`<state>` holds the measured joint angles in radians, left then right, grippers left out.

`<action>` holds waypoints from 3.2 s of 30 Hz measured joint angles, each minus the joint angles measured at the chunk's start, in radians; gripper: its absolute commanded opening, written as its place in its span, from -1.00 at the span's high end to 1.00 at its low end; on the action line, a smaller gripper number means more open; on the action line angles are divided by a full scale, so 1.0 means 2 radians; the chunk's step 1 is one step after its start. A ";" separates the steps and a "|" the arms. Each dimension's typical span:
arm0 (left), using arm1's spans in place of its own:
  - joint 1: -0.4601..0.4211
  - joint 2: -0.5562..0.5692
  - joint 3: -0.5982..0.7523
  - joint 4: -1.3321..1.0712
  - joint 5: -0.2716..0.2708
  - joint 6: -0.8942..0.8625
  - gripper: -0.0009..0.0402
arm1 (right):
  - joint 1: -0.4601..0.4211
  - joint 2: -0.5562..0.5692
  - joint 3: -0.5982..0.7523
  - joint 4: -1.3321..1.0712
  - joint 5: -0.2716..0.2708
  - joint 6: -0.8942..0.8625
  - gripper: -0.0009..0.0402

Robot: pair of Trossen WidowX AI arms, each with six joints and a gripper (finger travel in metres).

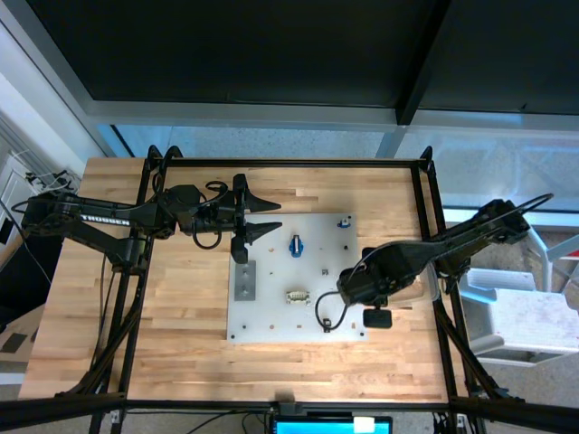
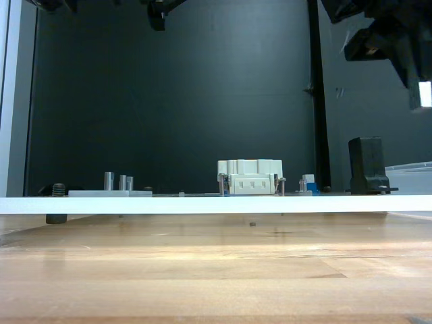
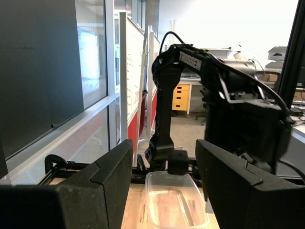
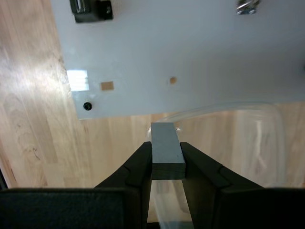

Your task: Pick the 16mm bar and place in it's hole on the taskboard

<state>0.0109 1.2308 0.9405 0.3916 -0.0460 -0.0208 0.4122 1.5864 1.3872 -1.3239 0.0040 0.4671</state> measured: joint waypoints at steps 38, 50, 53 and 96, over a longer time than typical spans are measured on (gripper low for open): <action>0.000 0.000 0.000 0.000 0.000 0.000 0.08 | 0.065 0.120 0.024 0.072 0.002 0.048 0.91; 0.000 0.000 0.000 0.000 0.000 0.000 0.08 | 0.072 0.121 0.000 0.095 0.003 0.050 0.91; 0.000 0.000 0.000 0.000 0.000 0.000 0.09 | 0.073 0.121 -0.006 0.104 0.002 0.050 0.91; 0.000 0.000 0.000 0.000 0.000 0.000 0.08 | 0.069 0.121 -0.019 0.120 0.002 0.033 0.91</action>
<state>0.0113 1.2316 0.9398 0.3912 -0.0460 -0.0204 0.5499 1.8275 1.3502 -1.0836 0.0074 0.5335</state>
